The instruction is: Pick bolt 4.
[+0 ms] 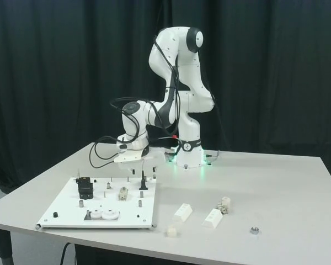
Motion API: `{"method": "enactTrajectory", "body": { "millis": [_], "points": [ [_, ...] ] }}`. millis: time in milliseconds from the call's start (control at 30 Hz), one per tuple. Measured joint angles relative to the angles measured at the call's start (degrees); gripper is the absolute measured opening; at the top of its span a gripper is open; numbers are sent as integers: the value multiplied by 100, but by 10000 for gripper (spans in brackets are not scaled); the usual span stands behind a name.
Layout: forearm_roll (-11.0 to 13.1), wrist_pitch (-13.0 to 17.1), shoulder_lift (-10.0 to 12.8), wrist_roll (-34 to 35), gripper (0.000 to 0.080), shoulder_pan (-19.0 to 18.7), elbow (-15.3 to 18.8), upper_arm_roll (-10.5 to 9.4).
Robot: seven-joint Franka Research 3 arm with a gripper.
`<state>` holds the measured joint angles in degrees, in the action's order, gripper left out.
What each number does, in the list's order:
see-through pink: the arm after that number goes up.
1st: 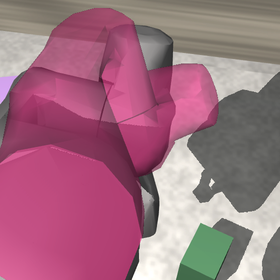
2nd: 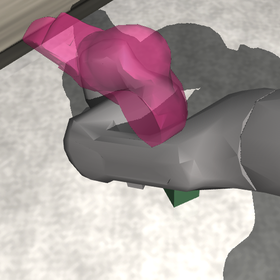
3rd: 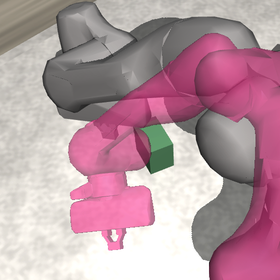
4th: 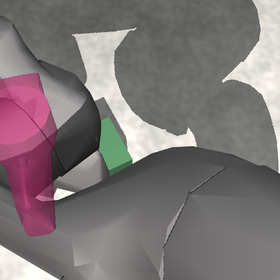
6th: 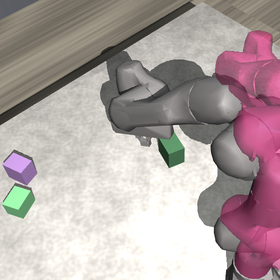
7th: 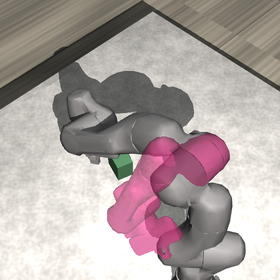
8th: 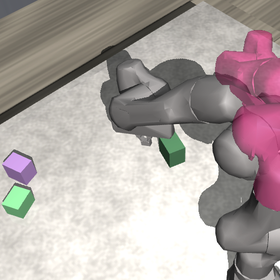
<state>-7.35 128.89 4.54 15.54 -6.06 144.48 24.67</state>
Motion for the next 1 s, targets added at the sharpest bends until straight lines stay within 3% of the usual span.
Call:
{"method": "enactTrajectory", "body": {
  "millis": [1000],
  "points": [
    [-39, -376, -531, 292, 800, -78, -106, 65]
  ]
}}
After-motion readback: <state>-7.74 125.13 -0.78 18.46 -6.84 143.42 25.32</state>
